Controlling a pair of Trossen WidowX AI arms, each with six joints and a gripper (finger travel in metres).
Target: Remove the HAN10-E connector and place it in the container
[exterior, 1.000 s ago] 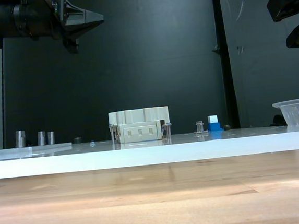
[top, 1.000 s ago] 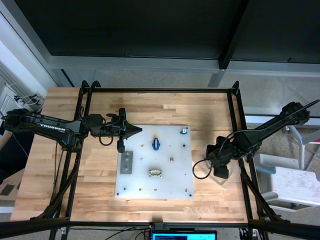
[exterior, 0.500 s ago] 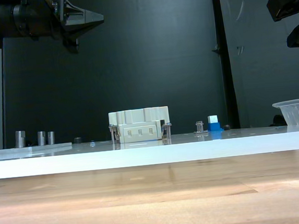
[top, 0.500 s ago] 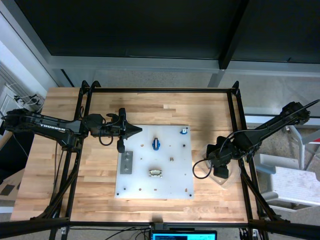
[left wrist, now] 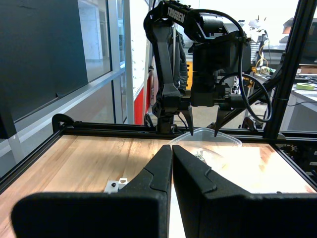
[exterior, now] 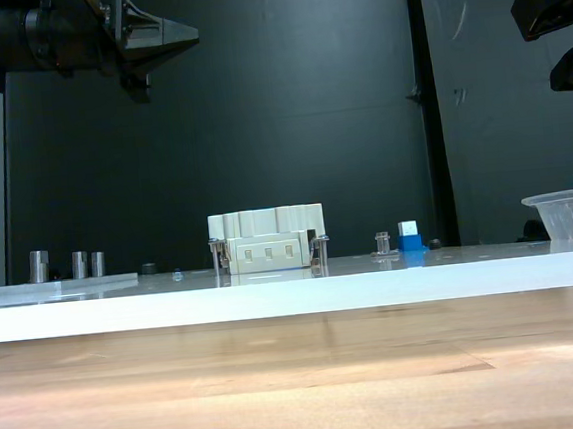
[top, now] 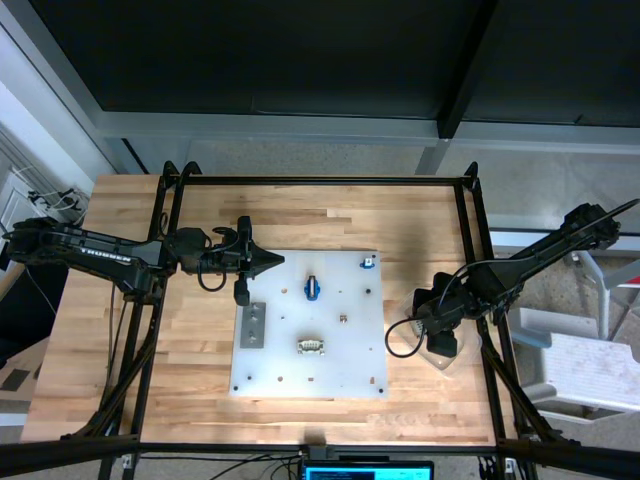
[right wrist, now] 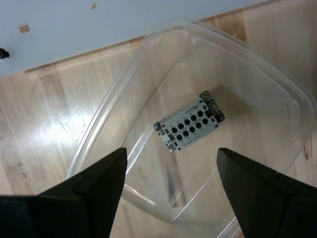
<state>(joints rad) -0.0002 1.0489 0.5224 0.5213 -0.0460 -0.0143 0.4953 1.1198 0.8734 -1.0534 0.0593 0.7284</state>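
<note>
Connector under right claw, left afar.

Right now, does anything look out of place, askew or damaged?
Nothing stands out. The connector lies flat, at a slant, inside the container, with the right gripper above it, fingers open. The left gripper hangs above the board's far left corner, fingers shut. No spill or damage shows.

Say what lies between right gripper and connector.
Nothing, per the right wrist view: right gripper hangs open over the connector in the container. Left gripper, shut, over the board.
</note>
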